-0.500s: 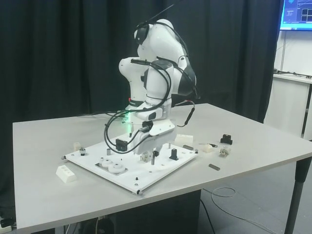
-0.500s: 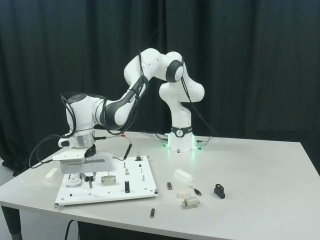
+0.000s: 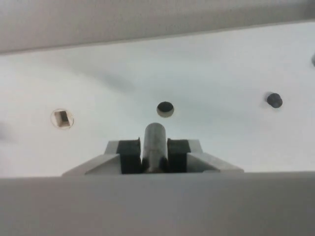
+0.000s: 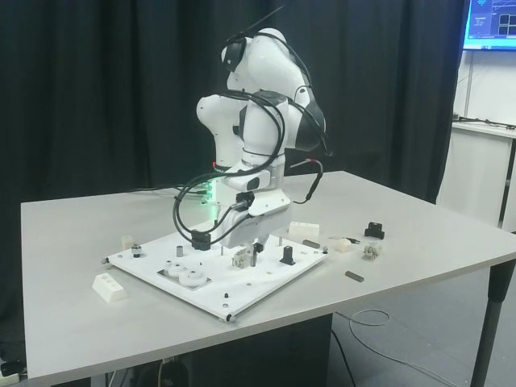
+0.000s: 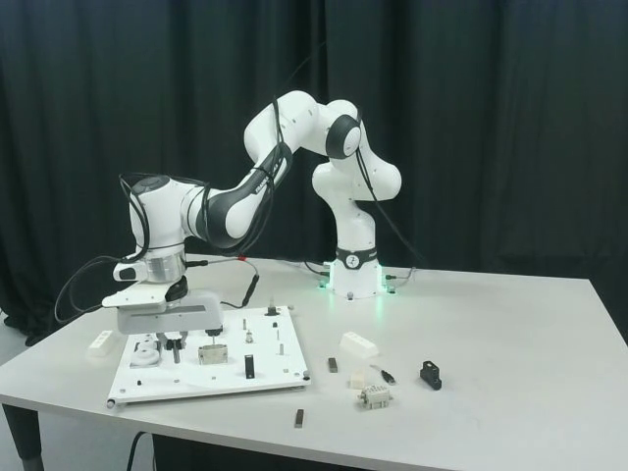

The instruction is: Place round peg 3.

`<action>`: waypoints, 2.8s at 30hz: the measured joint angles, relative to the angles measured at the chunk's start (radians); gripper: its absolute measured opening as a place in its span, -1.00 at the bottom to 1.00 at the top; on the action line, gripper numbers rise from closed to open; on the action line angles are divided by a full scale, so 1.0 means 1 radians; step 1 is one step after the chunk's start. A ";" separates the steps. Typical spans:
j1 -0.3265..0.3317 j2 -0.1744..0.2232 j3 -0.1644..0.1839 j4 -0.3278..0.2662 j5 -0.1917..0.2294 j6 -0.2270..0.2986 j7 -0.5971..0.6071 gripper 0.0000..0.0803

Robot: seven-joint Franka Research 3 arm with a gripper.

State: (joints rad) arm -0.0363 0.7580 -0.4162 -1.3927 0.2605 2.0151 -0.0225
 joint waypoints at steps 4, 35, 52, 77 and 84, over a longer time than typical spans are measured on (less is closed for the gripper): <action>0.000 0.000 0.000 0.001 0.000 0.000 0.000 -0.72; 0.008 0.000 0.028 0.002 0.013 0.025 -0.013 -0.72; 0.077 0.000 0.108 -0.067 0.024 0.137 -0.021 -0.72; 0.164 -0.001 0.106 -0.177 0.022 0.294 0.043 -0.72; 0.167 -0.009 0.106 -0.179 0.020 0.289 0.055 0.00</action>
State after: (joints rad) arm 0.1307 0.7494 -0.3104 -1.5717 0.2804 2.3045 0.0330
